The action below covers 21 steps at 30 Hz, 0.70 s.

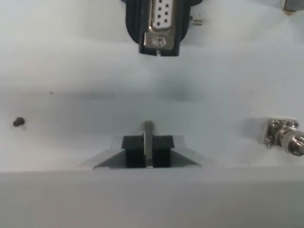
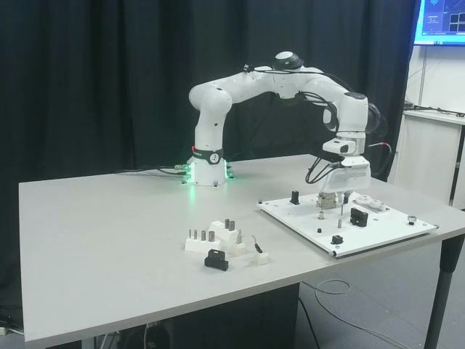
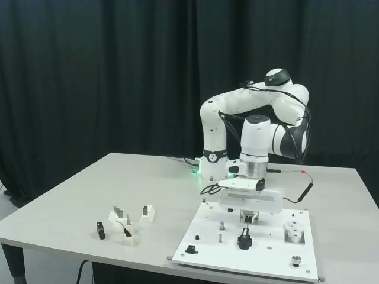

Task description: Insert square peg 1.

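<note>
White arm (image 2: 276,83), white board (image 2: 349,225), grey table (image 2: 109,218), black curtain (image 2: 109,73)

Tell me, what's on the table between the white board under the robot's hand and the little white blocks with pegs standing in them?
Nothing: in the first room view, bare grey table separates the white board from the white blocks. The gripper hangs over the board.

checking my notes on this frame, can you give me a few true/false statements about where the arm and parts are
1. The gripper is shut on a thin peg. True.
2. The gripper hangs over the white holder blocks. False: it is over the white board.
3. A multi-pin connector sits on the board. True.
4. The holder blocks stand on the board. False: they stand on the grey table, apart from it.
</note>
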Tool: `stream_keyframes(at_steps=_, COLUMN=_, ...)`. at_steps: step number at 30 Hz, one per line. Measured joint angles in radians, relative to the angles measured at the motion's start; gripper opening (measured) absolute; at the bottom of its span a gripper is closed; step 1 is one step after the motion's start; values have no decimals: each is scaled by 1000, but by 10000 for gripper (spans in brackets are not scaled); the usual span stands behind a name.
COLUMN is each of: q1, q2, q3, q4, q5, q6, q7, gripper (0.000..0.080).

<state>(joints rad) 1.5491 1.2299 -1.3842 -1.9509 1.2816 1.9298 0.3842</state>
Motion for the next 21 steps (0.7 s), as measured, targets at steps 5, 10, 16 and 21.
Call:
stream_keyframes(at_steps=5, q1=4, q2=0, q3=-1, q4=0, q5=-1, q6=0, q7=1, gripper=30)
stream_keyframes(at_steps=10, q1=5, q2=0, q3=-1, q4=0, q5=-5, q6=2, q7=8, gripper=30)
stream_keyframes(at_steps=16, q1=5, q2=0, q3=-1, q4=-2, q5=-8, q6=4, q7=10, gripper=30)
stream_keyframes(at_steps=21, q1=4, q2=0, q3=-1, q4=-5, q5=-10, q6=5, q7=10, gripper=30)
